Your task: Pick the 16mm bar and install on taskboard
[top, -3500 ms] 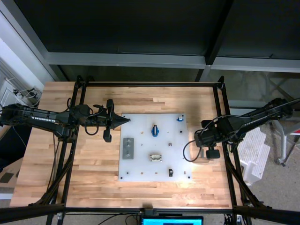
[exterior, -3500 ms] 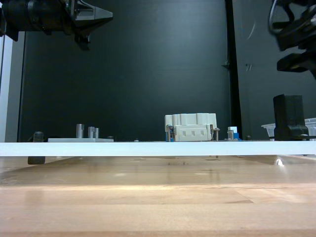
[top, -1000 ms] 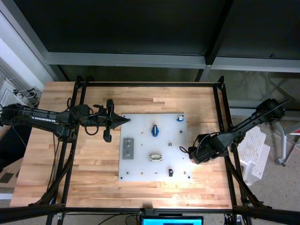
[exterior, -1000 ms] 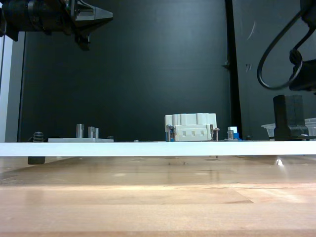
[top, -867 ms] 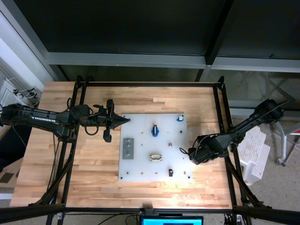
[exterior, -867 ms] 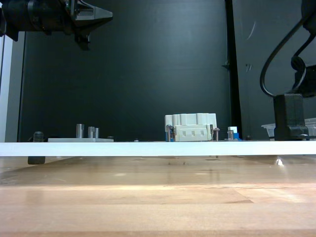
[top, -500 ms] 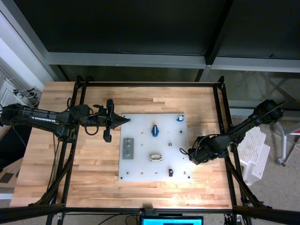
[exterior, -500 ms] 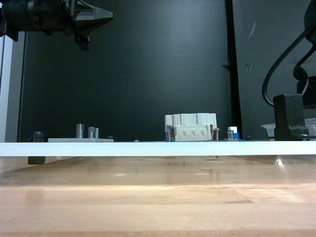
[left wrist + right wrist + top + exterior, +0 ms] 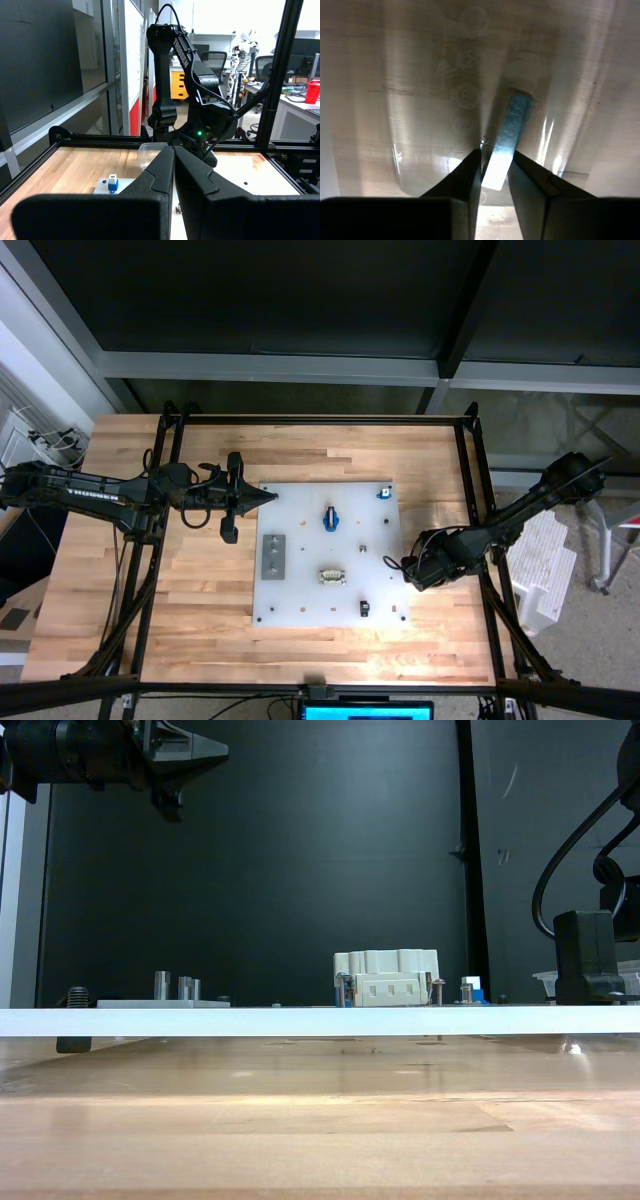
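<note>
Steel 16mm bar (image 9: pixel 512 125) pointing away lengthwise, clamped by right gripper (image 9: pixel 495 152) beside taskboard (image 9: pixel 300 590); left gripper (image 9: pixel 173 149) aloft, jaws together.

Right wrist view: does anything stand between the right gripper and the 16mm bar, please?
Nothing visible: the 16mm bar reaches into the right gripper, in the clear tray. The left gripper, shut, hangs above the far-left taskboard corner.

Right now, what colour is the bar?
16mm bar: silvery blue-grey, best in right wrist view, held in right gripper; left gripper hovers at taskboard's far-left corner.
</note>
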`<state>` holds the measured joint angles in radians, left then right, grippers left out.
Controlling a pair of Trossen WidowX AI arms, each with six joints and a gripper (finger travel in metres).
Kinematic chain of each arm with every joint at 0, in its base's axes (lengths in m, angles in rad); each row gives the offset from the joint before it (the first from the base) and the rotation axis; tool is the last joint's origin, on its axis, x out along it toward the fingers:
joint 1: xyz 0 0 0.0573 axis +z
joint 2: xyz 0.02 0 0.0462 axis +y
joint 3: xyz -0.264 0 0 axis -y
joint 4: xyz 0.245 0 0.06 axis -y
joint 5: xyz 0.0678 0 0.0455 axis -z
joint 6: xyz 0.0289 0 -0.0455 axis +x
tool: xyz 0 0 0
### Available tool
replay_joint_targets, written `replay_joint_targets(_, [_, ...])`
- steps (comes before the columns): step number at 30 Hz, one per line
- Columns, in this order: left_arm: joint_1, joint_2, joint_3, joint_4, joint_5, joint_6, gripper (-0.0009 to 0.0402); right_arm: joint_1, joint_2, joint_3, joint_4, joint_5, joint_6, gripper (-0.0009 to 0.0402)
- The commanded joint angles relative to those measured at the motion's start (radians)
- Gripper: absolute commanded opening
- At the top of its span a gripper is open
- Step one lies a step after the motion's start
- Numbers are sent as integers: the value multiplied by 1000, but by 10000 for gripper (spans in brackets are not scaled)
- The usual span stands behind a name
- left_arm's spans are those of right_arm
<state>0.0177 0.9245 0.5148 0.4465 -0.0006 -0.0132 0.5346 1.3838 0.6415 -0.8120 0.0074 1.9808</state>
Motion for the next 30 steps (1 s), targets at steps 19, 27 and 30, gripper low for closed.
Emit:
replay_joint_targets(19, [0, 0, 0, 1, 0, 0, 0, -1, -71, 168, -240, 1, -240, 4])
replay_joint_targets(27, [0, 0, 0, 0, 0, 0, 0, -3, -116, 298, -366, 0, -564, 4])
replay_joint_targets(30, [0, 0, 0, 0, 0, 0, 0, -8, -116, 346, -420, 0, -749, 4])
